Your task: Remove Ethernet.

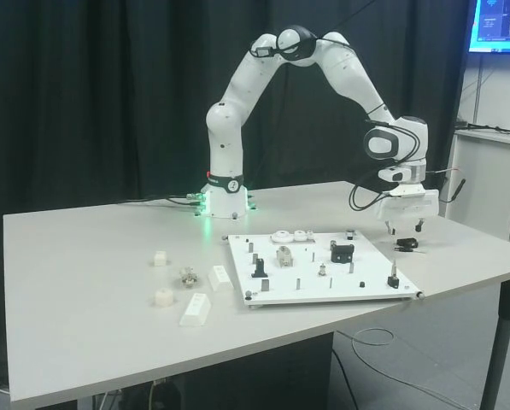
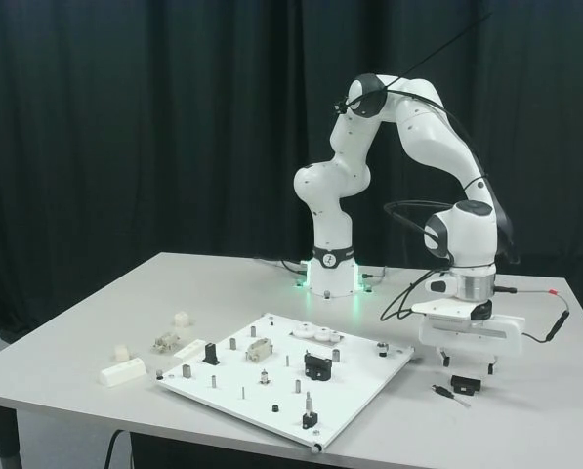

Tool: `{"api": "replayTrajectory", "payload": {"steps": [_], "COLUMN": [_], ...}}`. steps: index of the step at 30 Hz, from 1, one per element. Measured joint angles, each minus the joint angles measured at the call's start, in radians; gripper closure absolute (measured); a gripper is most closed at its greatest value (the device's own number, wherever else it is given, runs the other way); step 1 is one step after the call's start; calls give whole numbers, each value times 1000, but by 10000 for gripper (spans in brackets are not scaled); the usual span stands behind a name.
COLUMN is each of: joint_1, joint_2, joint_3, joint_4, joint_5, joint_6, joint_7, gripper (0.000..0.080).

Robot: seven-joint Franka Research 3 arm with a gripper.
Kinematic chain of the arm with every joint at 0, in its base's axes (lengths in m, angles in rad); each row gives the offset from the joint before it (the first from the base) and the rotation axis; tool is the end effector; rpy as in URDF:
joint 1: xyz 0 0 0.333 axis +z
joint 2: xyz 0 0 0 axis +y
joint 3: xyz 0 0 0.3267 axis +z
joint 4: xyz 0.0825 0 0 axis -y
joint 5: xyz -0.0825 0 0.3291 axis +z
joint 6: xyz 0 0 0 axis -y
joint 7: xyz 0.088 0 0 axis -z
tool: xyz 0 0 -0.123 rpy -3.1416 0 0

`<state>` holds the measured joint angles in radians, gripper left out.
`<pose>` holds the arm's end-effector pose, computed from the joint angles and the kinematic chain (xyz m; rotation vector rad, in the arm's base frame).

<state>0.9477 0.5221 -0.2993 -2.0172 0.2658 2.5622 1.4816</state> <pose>0.4594 0.3567 0.2420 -2.7026 1.4953 -0.0375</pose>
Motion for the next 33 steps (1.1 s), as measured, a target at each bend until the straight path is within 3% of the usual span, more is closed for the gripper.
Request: {"api": "replayTrajectory", "payload": {"steps": [4,6,33], "joint_1": [0,0,0], "joint_2": [-3,-5,-30], "joint_3": [-2,-4,-30], "joint_4": [4,5,14], "joint_5": [0,0,-6], "joint_6": [-2,-3,-47], "joint_7": [1,2,2], "gripper": [61,5,3]}}
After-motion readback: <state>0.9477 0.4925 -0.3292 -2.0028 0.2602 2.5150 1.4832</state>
